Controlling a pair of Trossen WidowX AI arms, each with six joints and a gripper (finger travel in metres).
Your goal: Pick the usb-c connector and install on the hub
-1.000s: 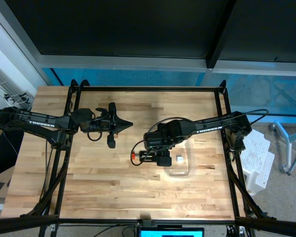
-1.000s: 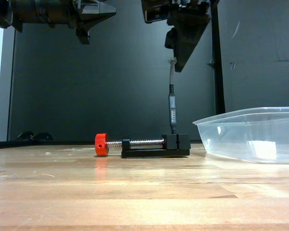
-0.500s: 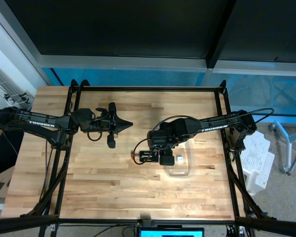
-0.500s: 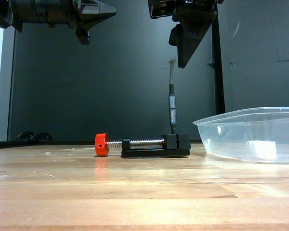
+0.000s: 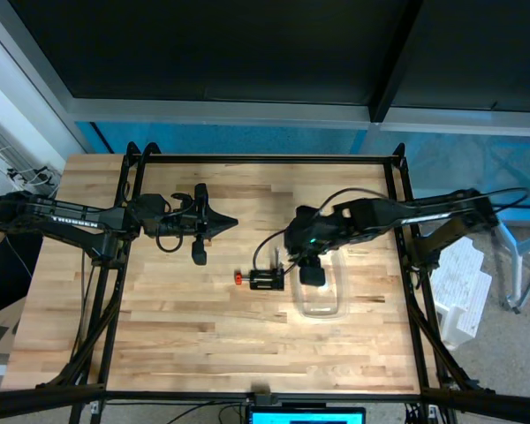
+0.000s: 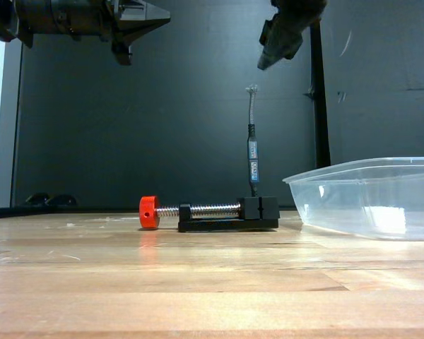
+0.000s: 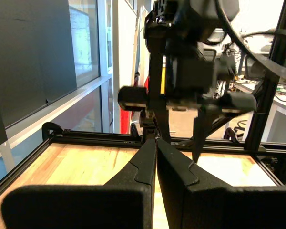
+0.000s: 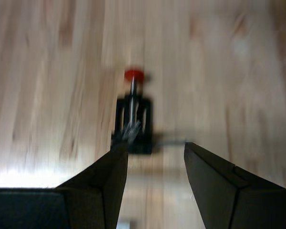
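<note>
The hub lies on the wooden table, a black block with an orange-red tip. In the low view the hub carries a thin stem that stands upright, its top free. The usb-c connector cannot be made out as a separate piece in any view. My right gripper hovers high above and just right of the hub, open and empty; its wrist view shows the hub between the spread fingers. My left gripper is shut and held high at the left.
A clear plastic tray sits just right of the hub; its wall is low. The black frame rails border the table. The left arm stretches in from the left edge.
My right gripper has risen off the stem's top and drawn back to the right. The hub, its stem and the left arm have not moved.
</note>
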